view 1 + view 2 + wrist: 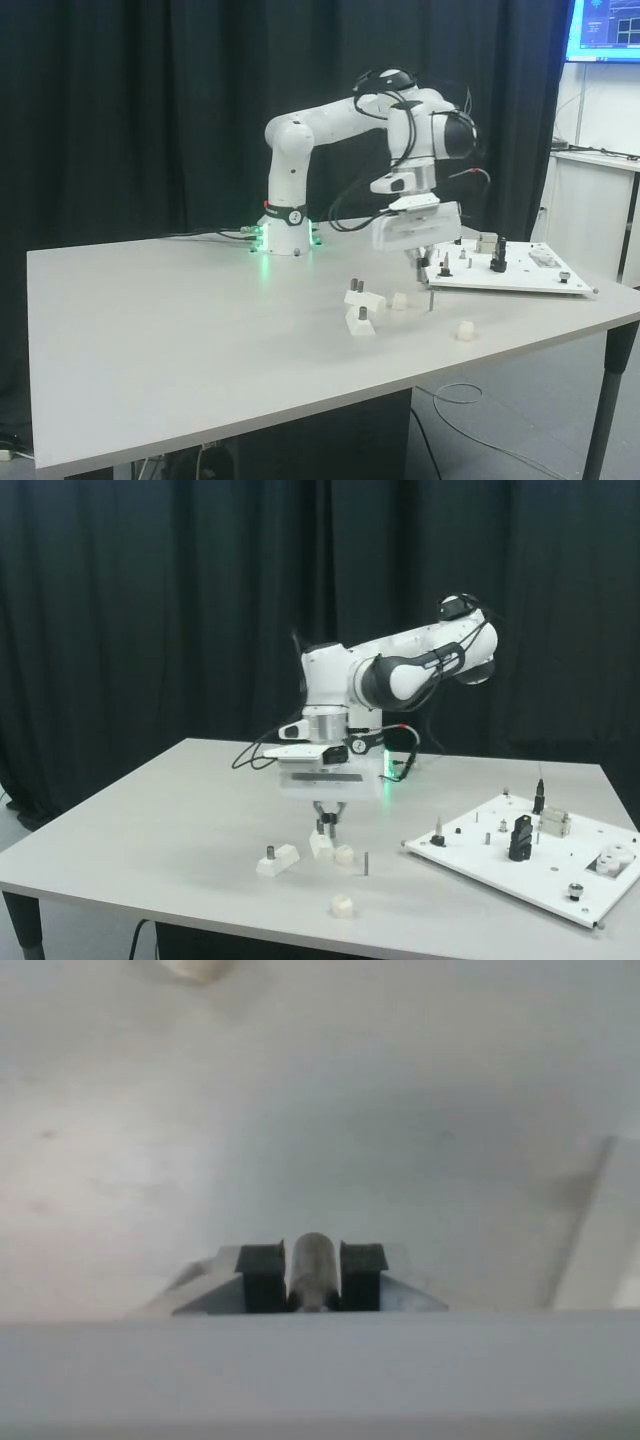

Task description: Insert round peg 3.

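Observation:
In the wrist view my gripper (313,1278) is shut on a grey metal round peg (313,1265), which stands between the two black fingertips (262,1275). The room views show the gripper (418,258) (326,822) hanging a little above the table, over a group of small white blocks (365,298) (320,843). The white assembly board (520,280) (500,865) lies on the table to one side of the gripper, apart from it. Its edge (600,1240) shows in the wrist view.
Several small white blocks lie on the grey table (180,320): one with a dark stub (359,320) (276,860), one near the table's front edge (463,331) (343,906). A thin dark pin (430,298) (366,863) stands upright near the board. The board carries black and metal parts (520,838).

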Robot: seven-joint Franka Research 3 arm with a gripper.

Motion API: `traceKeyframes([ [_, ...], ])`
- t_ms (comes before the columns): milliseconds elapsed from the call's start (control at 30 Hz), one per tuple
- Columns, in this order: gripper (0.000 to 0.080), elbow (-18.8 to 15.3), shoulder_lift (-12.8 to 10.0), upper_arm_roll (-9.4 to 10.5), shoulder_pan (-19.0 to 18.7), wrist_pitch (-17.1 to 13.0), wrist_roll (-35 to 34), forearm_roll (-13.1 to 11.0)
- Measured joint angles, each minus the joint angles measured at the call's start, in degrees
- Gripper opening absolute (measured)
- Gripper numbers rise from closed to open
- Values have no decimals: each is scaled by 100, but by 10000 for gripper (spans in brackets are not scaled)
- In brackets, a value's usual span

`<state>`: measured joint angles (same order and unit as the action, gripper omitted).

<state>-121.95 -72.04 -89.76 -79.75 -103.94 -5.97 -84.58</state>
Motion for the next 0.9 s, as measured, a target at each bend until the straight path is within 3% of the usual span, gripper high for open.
traceKeyframes([
  [900, 113, 447, 99, -2, -1087, -472, -1341, 43],
])
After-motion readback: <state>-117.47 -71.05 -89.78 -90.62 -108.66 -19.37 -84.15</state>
